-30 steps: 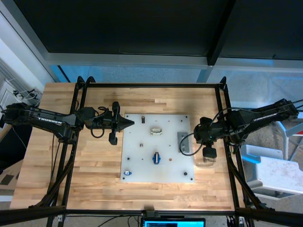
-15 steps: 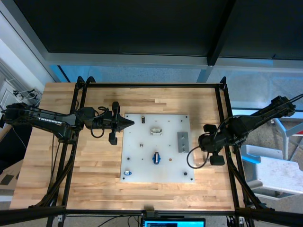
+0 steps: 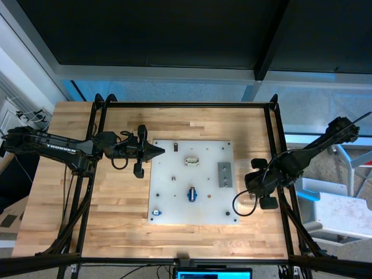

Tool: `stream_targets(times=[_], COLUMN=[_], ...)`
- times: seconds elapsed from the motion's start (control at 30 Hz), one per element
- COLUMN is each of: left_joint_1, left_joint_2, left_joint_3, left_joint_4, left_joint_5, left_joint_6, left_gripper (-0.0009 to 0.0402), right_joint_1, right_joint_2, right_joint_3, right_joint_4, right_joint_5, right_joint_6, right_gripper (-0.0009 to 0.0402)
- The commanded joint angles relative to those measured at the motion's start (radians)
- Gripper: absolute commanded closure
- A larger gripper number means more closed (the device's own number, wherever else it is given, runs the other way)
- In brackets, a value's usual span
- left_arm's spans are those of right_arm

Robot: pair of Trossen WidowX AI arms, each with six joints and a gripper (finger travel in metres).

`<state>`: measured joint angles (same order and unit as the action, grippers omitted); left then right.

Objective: Pick the 16mm cylinder and place it in the taskboard

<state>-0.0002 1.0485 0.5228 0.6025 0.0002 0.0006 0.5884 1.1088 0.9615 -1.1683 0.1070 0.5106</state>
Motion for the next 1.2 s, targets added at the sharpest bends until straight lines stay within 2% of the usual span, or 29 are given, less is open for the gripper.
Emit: stream_targets(times=[0.03,0.17,0.7,0.9,1.2], left_joint_1=[0.000,0.000,0.000,0.000,0.000], left_joint_2=[0.000,0.000,0.000,0.000,0.000], left_joint_3=[0.000,0.000,0.000,0.000,0.000], left_joint_4=[0.000,0.000,0.000,0.000,0.000], left_joint_5=[0.000,0.000,0.000,0.000,0.000], left_joint_6=[0.000,0.000,0.000,0.000,0.000], left_gripper=[0.0393,0.0393,0.0393,0.0393,0.0393], right_joint_1=[0.034,0.055,0.080,0.085,0.090], right_joint_2=[0.001,0.020,0.045,0.045,0.045], right_joint_3=[-0.013,-0.025,-0.079,-0.116,-0.173], right_joint_4=[0.003,0.012,0.047,0.080,0.132], right_joint_5=[0.007,-0.022,-0.021,-0.021,-0.022], right_joint_6=[0.024,0.041,0.085,0.104,0.126], right_gripper=[0.0386,0.0363,0.0208,0.0185,0.0175])
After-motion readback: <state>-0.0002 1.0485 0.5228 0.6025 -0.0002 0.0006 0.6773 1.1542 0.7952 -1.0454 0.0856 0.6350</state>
